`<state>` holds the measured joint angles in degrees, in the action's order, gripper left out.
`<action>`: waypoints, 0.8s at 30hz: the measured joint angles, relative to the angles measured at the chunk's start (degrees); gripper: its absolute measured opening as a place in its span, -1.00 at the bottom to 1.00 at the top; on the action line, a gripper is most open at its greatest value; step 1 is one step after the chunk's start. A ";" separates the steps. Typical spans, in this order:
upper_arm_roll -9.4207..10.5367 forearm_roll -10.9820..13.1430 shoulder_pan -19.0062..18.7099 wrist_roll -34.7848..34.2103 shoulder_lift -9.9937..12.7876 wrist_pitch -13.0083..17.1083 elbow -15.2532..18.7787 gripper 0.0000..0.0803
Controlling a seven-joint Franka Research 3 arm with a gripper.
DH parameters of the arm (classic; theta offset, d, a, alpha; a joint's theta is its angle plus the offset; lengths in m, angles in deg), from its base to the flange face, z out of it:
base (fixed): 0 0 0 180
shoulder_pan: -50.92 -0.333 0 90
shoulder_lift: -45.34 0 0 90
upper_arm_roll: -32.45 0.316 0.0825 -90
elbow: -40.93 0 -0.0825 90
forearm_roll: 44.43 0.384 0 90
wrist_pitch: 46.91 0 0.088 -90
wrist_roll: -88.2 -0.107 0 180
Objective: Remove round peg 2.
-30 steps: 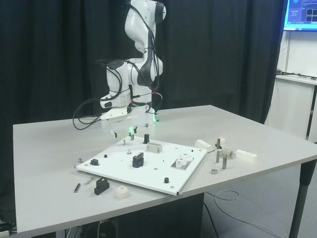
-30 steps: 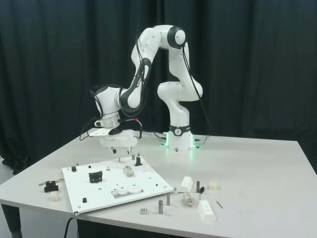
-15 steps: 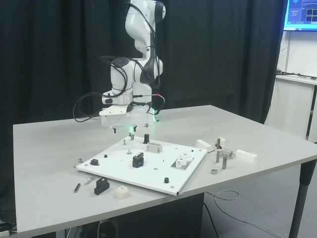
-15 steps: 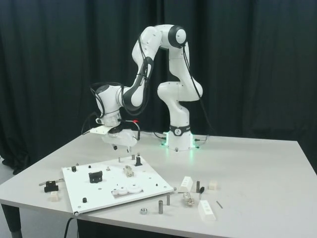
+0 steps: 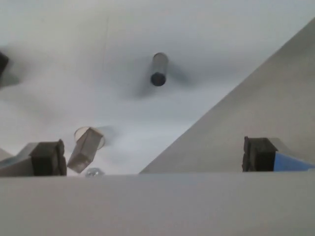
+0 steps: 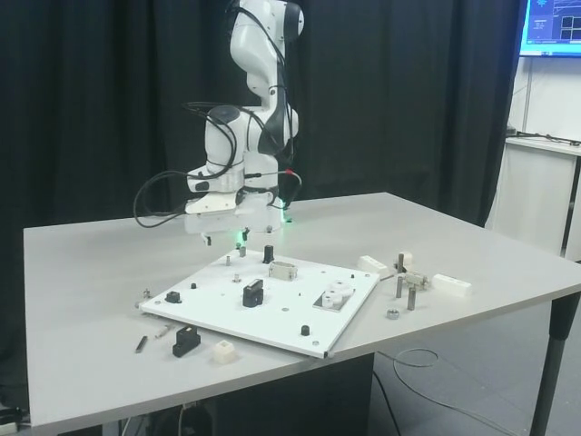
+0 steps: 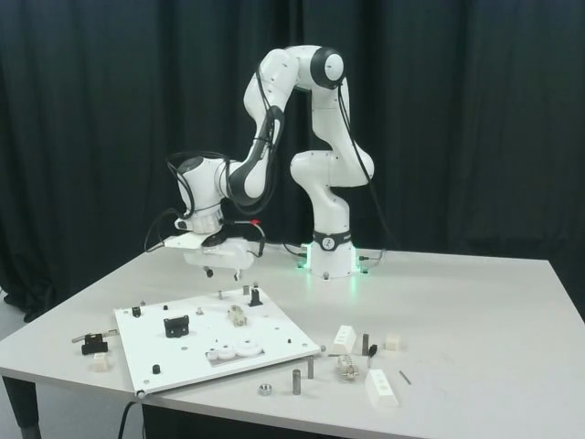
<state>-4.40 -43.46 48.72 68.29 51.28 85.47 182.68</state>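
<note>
My gripper (image 6: 225, 239) hangs open and empty above the far corner of the white board (image 6: 281, 313). In the wrist view both black fingertips (image 5: 47, 158) show wide apart, with nothing between them. Below them a dark grey round peg (image 5: 158, 69) stands upright in the board, and a second small grey peg (image 5: 86, 148) stands close to one fingertip. In the first room view these two small pegs (image 6: 228, 260) stand just under the gripper (image 7: 223, 271), apart from it. Neither peg is touched.
On the board stand a black block (image 6: 252, 292), a black peg (image 6: 269, 253), a grey connector (image 6: 283, 270) and white gears (image 6: 338, 291). Beside the board lie white blocks (image 6: 451, 283), upright grey pegs (image 6: 399, 287), a black clamp (image 6: 186, 341) and a white cube (image 6: 221, 351).
The gripper has risen a little above the board's far corner, staying open and empty. Nothing on the board has moved.
</note>
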 joint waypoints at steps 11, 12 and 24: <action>-0.31 0.32 -0.04 -1.34 2.28 3.42 -0.49 0.99; -0.27 0.39 -0.05 -1.34 2.54 3.52 -0.62 0.99; 0.13 1.84 -1.83 -1.17 5.34 5.62 -1.53 0.99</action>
<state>-4.27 -41.62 46.90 67.11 56.62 91.08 181.15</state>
